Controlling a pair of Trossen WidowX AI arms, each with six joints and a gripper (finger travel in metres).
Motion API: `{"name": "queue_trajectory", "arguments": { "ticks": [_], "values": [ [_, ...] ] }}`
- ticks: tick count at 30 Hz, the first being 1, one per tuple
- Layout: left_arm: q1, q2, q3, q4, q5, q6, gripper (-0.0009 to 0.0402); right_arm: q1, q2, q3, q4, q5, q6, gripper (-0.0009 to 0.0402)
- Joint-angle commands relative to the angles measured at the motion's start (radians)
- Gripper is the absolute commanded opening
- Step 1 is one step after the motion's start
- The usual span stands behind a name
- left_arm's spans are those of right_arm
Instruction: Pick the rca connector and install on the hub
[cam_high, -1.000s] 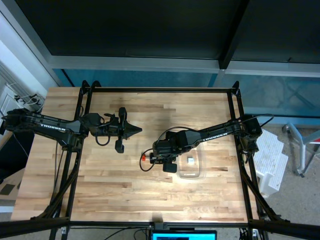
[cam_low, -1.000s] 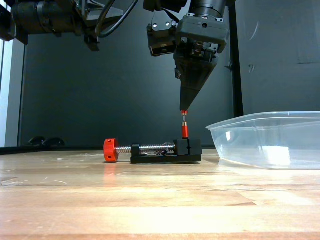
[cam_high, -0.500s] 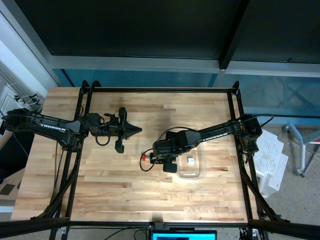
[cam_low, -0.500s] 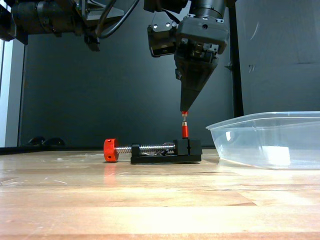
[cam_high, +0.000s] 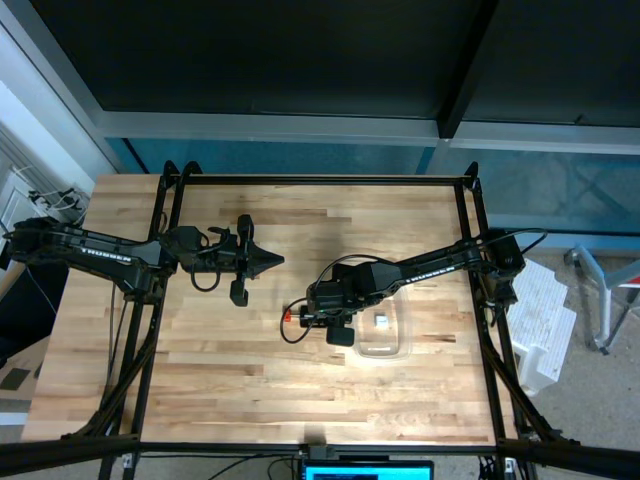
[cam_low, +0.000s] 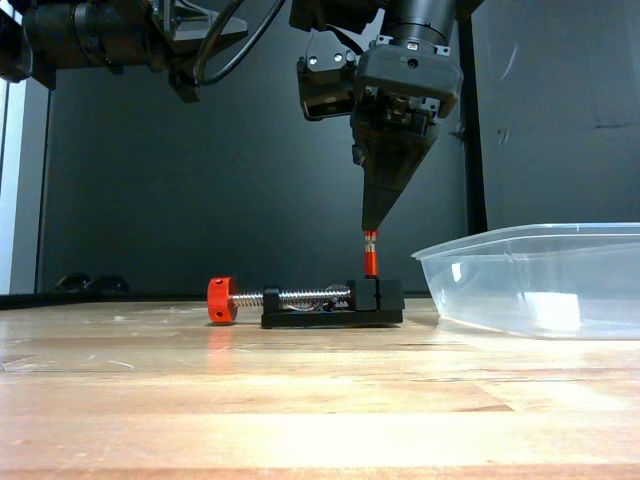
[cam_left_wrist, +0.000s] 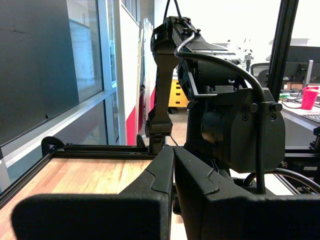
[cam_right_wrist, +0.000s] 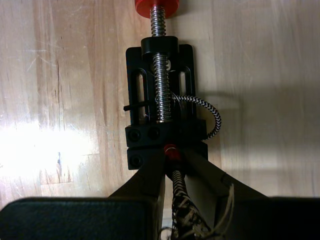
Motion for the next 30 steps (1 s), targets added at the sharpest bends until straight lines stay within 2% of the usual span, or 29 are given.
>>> {"name": "queue_trajectory", "arguments": {
  "ticks": [1,30],
  "values": [
    [0.0,0.0,0.0,0.0,0.0,0.0,0.0,0.0,0.002,-0.013,0.019,-0.001,0.0,0.0],
    [0.0,0.0,0.0,0.0,0.0,0.0,0.0,-0.006,0.002,-0.04,0.056,0.0,0.0,0.0007]
  ]
}}
